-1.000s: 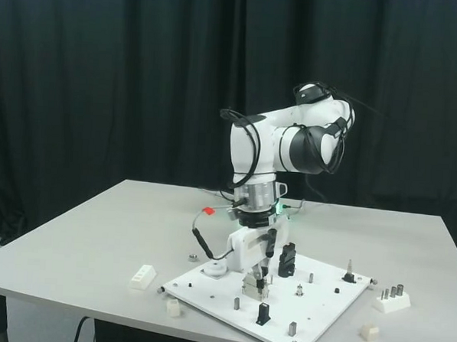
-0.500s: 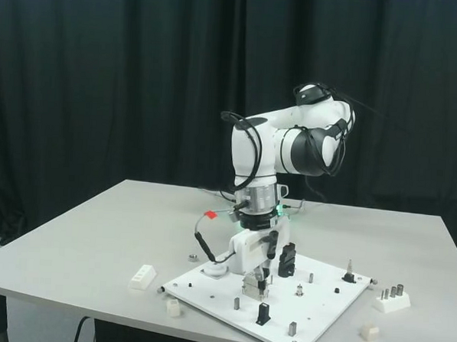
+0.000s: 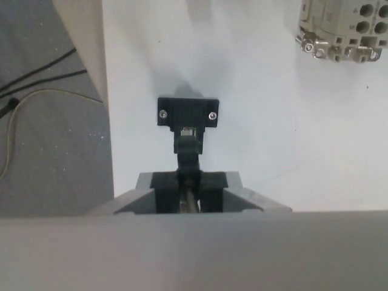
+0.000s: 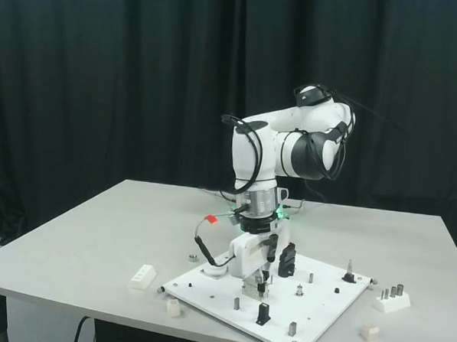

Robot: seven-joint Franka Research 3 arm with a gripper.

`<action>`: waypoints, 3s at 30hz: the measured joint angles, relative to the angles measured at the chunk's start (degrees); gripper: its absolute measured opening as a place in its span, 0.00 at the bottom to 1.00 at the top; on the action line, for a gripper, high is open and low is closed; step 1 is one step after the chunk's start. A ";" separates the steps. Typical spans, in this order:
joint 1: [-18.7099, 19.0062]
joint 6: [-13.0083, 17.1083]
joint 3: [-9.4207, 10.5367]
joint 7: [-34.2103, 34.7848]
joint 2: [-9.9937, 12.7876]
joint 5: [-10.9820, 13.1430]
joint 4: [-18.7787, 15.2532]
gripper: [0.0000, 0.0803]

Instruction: Insert USB.

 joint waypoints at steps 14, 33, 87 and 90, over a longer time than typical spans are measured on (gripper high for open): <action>0.00 0.05 0.48 2.08 -0.19 0.18 0.00 0.08; 0.00 1.70 1.24 3.81 -0.39 0.70 0.04 0.08; 0.09 3.29 2.02 4.18 -0.72 0.30 0.16 0.08; 0.13 3.26 2.02 4.18 -0.72 0.20 0.20 0.08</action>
